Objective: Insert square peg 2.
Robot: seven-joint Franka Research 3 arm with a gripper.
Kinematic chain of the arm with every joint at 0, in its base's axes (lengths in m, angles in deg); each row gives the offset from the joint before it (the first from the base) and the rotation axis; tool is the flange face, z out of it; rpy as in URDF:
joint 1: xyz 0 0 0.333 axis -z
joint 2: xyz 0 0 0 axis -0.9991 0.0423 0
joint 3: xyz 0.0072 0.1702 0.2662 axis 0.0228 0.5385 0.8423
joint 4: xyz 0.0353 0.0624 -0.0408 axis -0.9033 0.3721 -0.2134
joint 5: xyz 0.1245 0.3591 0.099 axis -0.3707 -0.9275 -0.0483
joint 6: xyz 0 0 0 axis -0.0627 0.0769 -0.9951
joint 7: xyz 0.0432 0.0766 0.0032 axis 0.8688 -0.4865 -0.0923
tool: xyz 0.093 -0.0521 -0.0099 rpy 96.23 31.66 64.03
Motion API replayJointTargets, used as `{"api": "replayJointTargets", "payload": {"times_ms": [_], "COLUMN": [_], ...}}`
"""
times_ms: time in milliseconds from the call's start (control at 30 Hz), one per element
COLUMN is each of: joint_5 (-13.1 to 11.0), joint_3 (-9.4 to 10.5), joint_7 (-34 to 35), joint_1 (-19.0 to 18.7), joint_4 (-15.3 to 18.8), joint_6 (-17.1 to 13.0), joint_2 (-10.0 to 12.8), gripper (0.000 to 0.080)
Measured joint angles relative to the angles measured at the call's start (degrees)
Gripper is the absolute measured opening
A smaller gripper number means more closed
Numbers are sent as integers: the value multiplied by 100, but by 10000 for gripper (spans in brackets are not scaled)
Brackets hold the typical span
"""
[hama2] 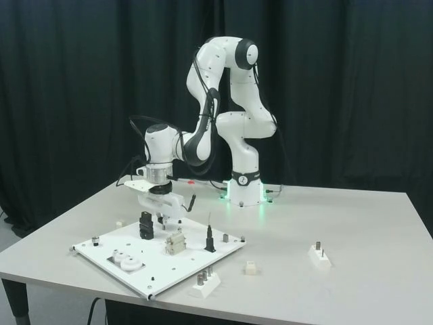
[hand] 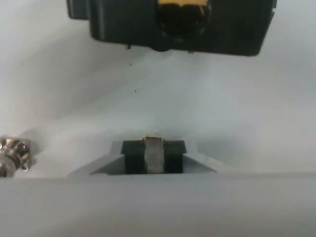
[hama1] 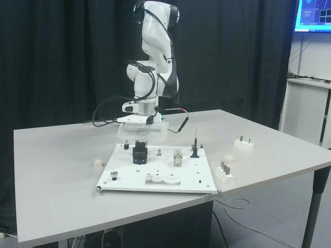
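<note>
In the wrist view my gripper point(hand: 154, 157) is shut on a short grey metal peg point(hand: 154, 154), held upright between two black fingers point(hand: 132, 157). It hovers just above the white task board point(hand: 197, 113). Beyond it on the board stands a black block point(hand: 173, 24) with an opening in its top. In the first room view the gripper point(hama1: 138, 138) hangs just behind that black block point(hama1: 139, 154), over the board's rear half. The second room view shows the gripper point(hama2: 162, 215) just right of the block point(hama2: 146, 225).
On the board point(hama1: 129, 178) sit white gears point(hama1: 163, 179), a small grey part point(hama1: 177, 157), a black upright pin stand point(hama1: 195, 150) and a metal connector point(hand: 12, 155). Beside it lie two white peg holders point(hama1: 226, 173) point(hama1: 243, 144) and a small white cube point(hama1: 97, 163).
</note>
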Motion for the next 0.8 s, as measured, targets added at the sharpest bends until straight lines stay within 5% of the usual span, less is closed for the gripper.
{"api": "replayJointTargets", "payload": {"times_ms": [333,367,500,533,800], "joint_5": [-21,-21,-21,-21,-11], "joint_3": [0,0,0,0,-11], "joint_7": [123,158,295,333,900], "joint_1": [-11,-13,-15,-15,-12], "joint_4": [-14,-18,-49,-58,-101], "joint_6": [105,128,293,347,739], "joint_2": [-70,-87,-171,-197,-470], "gripper": [71,598,598,749,787]}}
